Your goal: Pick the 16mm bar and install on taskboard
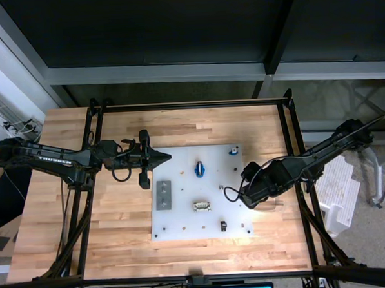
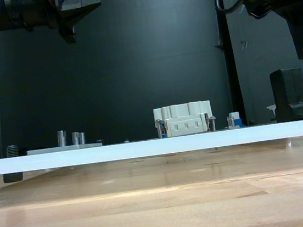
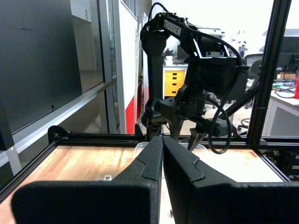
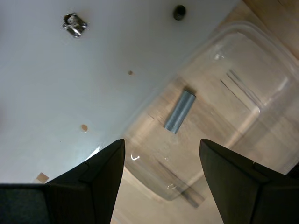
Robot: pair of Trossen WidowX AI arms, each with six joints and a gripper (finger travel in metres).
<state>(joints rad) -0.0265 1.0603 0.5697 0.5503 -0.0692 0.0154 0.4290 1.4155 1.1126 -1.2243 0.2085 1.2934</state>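
Bar (image 4: 180, 111) under right gripper (image 4: 161, 143), left gripper (image 3: 162, 140) aloft — TROSSEN (image 1: 54, 159)

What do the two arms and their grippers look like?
The left arm and right arm are black, with white TROSSEN lettering and black cables. The left gripper, above the board's far-left corner, has shut wedge-shaped fingers; the right gripper, open, hangs over the bar lying free in a clear tray.
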